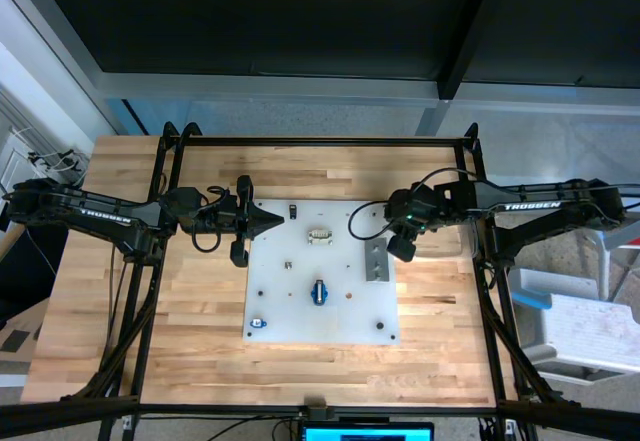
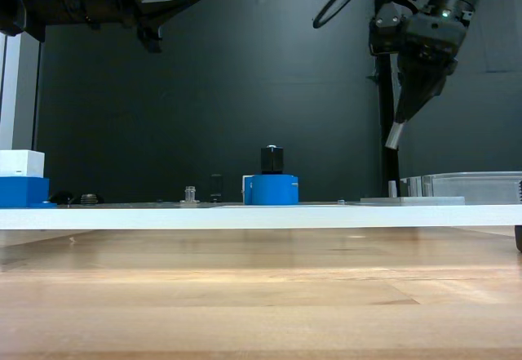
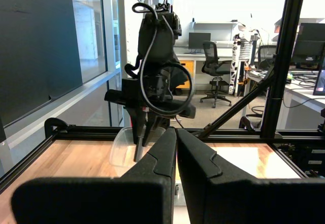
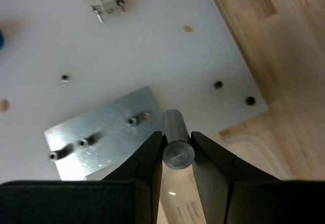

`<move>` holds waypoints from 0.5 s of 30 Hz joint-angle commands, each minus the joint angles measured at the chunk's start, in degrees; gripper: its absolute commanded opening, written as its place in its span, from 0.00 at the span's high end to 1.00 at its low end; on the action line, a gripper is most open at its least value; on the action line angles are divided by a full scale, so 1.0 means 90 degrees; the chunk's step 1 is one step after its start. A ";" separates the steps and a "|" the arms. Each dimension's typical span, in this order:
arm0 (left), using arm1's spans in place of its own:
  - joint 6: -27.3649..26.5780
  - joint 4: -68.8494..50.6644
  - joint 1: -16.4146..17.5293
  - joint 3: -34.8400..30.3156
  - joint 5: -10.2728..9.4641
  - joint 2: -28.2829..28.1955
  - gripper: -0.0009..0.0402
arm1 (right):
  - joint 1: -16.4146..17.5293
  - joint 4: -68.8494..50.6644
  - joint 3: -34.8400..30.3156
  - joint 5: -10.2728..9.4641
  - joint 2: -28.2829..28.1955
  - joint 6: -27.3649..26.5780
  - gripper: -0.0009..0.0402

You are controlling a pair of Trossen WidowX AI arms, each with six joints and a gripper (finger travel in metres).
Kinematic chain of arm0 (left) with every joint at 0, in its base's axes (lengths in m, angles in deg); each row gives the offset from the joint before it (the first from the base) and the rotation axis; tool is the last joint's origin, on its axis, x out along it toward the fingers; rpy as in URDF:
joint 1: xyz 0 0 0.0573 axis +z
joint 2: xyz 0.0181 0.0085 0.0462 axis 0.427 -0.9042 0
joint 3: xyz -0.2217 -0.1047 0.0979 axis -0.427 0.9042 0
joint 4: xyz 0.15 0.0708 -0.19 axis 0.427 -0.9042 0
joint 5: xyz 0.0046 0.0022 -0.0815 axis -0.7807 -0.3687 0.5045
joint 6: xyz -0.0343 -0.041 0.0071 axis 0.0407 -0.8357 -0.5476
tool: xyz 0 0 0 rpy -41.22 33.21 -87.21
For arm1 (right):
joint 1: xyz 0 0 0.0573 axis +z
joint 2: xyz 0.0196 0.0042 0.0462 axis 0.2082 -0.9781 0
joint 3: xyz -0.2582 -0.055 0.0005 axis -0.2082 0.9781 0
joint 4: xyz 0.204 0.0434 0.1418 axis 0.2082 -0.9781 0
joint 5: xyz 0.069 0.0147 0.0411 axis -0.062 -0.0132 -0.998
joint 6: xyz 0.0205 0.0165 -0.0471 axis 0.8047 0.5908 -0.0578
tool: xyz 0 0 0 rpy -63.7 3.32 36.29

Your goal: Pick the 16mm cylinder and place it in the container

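**Cylinder aloft in right gripper, above board's right side**

Tally: two arms, two grippers, one white task board (image 1: 330,311), one clear container (image 2: 473,182), one 16mm cylinder (image 4: 178,154), one grey rectangular block (image 1: 375,259), one pale connector (image 1: 319,235). Two blue pieces on the board: larger blue piece (image 1: 319,293) near the middle, smaller blue piece (image 1: 259,321) toward the near left corner. One black knob (image 2: 272,158) atop the larger blue piece, seen from the low view.

Right gripper (image 4: 176,137): clamped on the cylinder, one finger on each side. Hangs tilted over the board's right side, near the block.

Cylinder:
- Short, round, smooth dull-grey metal.
- Flat circular end face toward the right wrist camera, body running away between the fingers.
- From the low view, shows as a pale stub poking out below the fingertips.
- Well above the board, touching only the fingers.
- From the right wrist view, lies over the block's corner and the strip of board beside it, with the wooden table (image 4: 284,56) just beyond.

Container: low and see-through, standing just beside the board's right edge. From the low view, its left end sits about under the cylinder, well apart in height.

Left gripper (image 1: 272,221): held high over the board's left edge, pointing inward, fingers pressed together tip to tip.
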 commanded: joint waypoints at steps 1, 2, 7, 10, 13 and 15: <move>0.0002 0.0002 0.0000 0.0000 0.0000 0.0000 0.98 | -0.0078 0.0019 0.0211 -0.0007 0.0197 0.0039 0.95; 0.0000 0.0002 0.0002 0.0000 0.0000 0.0000 0.98 | -0.0097 0.0022 0.0282 -0.0010 0.0265 0.0078 0.95; 0.0000 0.0002 0.0002 0.0000 0.0002 0.0000 0.98 | -0.0250 0.0136 0.0690 -0.0007 0.0622 0.0211 0.95; 0.0000 0.0002 0.0002 0.0000 0.0002 0.0000 0.98 | -0.0376 0.0194 0.0942 -0.0010 0.0806 0.0350 0.95; 0.0002 0.0002 0.0000 0.0000 0.0002 0.0000 0.98 | -0.0532 0.0260 0.1190 -0.0010 0.0964 0.0525 0.95; 0.0002 0.0002 0.0002 0.0000 0.0002 -0.0002 0.98 | -0.0622 0.0321 0.1328 -0.0010 0.1061 0.0551 0.95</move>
